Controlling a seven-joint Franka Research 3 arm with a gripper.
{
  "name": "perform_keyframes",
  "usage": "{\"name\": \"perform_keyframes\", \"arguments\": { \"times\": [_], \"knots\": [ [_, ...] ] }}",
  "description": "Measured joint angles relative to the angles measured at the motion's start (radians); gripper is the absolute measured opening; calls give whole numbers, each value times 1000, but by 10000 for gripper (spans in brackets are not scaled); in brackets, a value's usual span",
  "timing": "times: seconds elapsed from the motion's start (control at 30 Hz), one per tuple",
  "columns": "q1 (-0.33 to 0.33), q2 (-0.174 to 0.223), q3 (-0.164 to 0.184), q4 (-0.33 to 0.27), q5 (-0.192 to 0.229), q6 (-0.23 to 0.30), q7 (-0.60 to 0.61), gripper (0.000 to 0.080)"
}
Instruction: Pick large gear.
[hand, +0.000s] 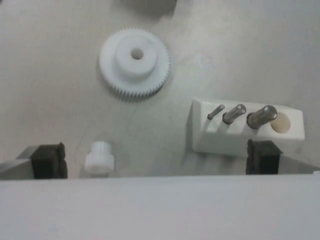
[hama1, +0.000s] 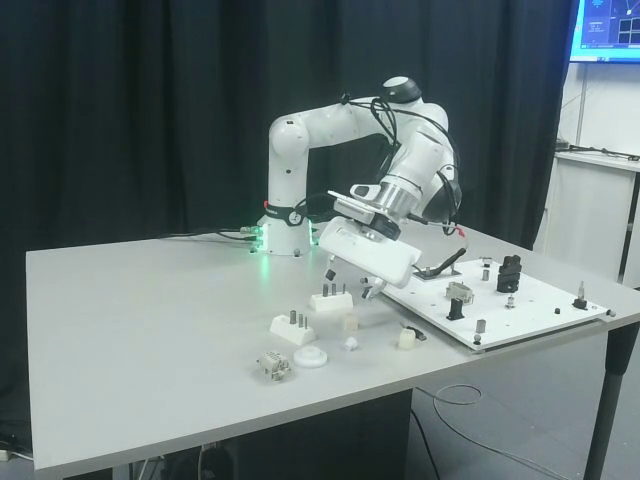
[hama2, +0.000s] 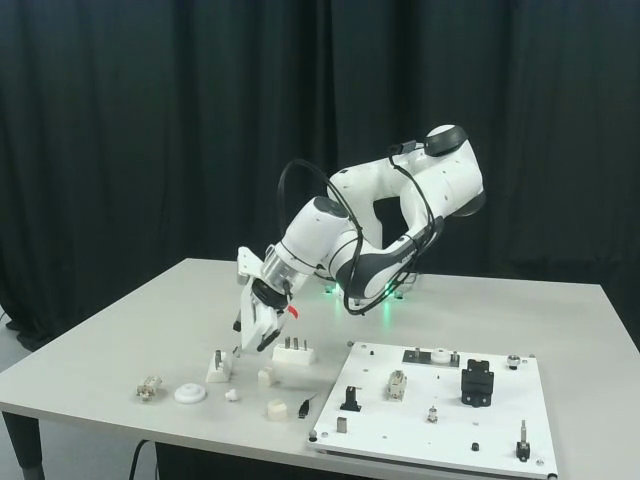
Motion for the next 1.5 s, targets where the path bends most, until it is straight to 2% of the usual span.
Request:
{"name": "perform_keyframes", "arguments": {
  "times": [0.53, 0.83, 1.17, 1.5],
  "knots": [
    [-2, -1, -17, 13, 0, -9, -43, 800],
    [-1, -14, -46, 27, 4, -50, -69, 800],
    [1, -29, -92, 37, 62, -108, -155, 800],
    [2, -35, -127, 74, 66, -173, -156, 800]
  ]
}}
